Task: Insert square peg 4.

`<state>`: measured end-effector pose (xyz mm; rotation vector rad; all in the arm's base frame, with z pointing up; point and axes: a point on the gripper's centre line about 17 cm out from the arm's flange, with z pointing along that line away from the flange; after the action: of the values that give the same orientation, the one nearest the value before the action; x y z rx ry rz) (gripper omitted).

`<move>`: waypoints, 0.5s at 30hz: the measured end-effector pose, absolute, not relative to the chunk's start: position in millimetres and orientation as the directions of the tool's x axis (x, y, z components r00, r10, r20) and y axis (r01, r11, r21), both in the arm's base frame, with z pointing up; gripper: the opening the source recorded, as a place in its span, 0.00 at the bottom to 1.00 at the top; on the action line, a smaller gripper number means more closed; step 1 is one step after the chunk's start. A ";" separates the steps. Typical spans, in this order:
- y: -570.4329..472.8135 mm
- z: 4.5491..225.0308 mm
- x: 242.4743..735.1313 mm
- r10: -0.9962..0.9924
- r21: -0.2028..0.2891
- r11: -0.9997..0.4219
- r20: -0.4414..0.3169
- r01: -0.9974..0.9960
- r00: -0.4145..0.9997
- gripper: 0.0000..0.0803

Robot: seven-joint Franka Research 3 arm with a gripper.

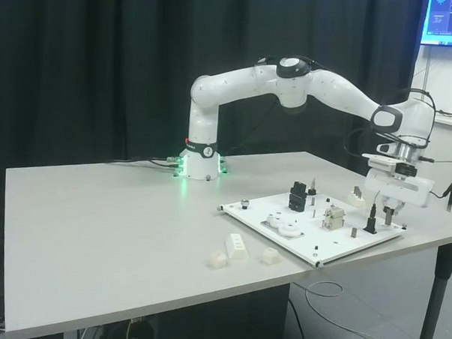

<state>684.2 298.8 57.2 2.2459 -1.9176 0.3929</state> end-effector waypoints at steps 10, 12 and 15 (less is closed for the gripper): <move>291.4 54.2 683.3 -0.940 -0.041 -0.157 0.312 -0.987 0.137 0.19; 290.6 53.7 683.1 -0.940 -0.040 -0.156 0.313 -0.987 0.136 0.19; 289.8 52.6 682.8 -0.940 -0.039 -0.155 0.314 -0.987 0.135 0.19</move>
<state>682.8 289.8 52.6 2.2260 -1.9155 0.3969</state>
